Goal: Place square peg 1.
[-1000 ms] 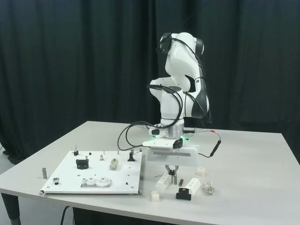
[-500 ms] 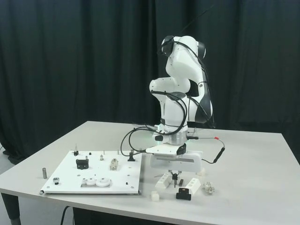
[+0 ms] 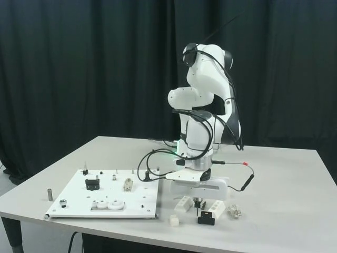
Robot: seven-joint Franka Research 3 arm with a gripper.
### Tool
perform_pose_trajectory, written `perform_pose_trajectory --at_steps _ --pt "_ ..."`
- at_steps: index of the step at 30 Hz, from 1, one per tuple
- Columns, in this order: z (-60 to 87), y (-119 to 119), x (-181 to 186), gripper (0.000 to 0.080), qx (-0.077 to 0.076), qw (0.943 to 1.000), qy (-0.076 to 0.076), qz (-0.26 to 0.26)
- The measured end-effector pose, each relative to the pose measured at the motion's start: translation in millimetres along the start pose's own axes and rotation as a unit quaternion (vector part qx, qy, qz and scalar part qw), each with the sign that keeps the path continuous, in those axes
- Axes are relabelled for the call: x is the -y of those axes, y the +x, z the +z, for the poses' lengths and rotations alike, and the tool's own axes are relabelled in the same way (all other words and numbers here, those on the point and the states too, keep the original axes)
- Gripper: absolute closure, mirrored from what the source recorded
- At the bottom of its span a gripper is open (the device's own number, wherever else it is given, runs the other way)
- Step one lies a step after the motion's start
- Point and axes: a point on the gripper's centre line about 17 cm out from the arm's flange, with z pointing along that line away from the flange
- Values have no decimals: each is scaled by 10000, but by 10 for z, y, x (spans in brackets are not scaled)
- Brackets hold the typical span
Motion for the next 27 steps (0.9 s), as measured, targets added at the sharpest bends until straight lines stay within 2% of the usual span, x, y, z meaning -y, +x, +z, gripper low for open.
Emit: perform_pose_trajectory --at_steps 10,11,12,20,21,27 --pt "37 5 6 783 27 10000 -24 44" --pt "31 7 8 783 33 10000 -26 48" --pt "20 8 11 683 46 10000 -28 48" --pt "-131 -3 56 683 233 9997 -34 88" --pt "-154 -4 57 108 259 9996 -47 89" --pt "-276 -11 82 108 389 9992 -78 89"
